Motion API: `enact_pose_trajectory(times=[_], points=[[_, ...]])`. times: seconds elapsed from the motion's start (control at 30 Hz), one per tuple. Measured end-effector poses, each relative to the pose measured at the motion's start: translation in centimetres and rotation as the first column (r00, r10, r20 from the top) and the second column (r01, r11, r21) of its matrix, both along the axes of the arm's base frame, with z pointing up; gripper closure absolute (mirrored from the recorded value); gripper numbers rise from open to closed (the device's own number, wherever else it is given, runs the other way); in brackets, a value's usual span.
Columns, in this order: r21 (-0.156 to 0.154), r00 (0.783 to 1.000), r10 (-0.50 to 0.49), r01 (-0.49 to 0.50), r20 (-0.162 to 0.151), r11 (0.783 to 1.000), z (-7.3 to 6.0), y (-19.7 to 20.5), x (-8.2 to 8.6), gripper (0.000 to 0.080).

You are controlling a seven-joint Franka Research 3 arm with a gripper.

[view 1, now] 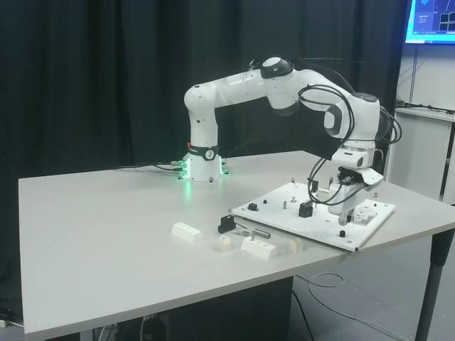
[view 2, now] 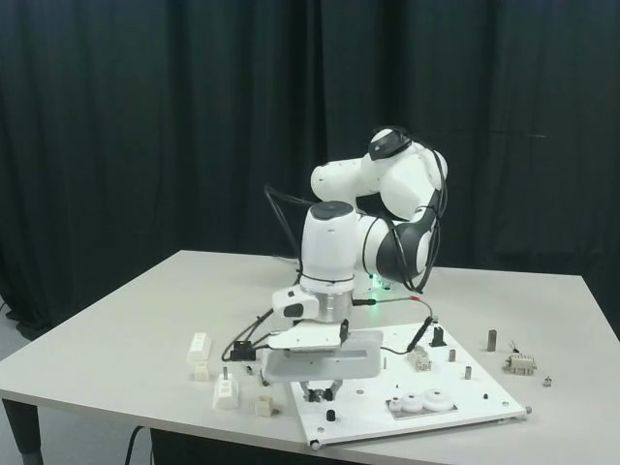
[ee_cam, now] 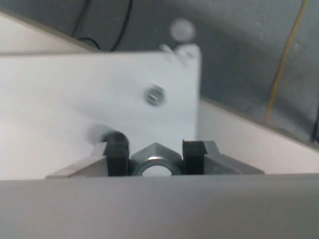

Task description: Place bolt 4.

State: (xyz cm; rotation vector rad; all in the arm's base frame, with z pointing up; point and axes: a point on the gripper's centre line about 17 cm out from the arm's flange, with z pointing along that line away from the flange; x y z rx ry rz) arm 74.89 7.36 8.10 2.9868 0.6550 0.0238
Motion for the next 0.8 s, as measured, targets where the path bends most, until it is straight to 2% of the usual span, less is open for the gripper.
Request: enact_pose_trajectory(times=[0.43, 0.67, 0.8], points=[[-0.069, 0.996, -0.081, 0.079, -0.036, 0.995, 3.7, -8.3, -2.6, 0.0577], [-0.092, 0.996, -0.068, 0.063, -0.052, 0.994, 4.6, -14.0, -4.8, 0.0577], [-0.103, 0.996, -0.082, 0.077, -0.040, 0.992, 4.8, -17.5, -5.9, 0.0577]])
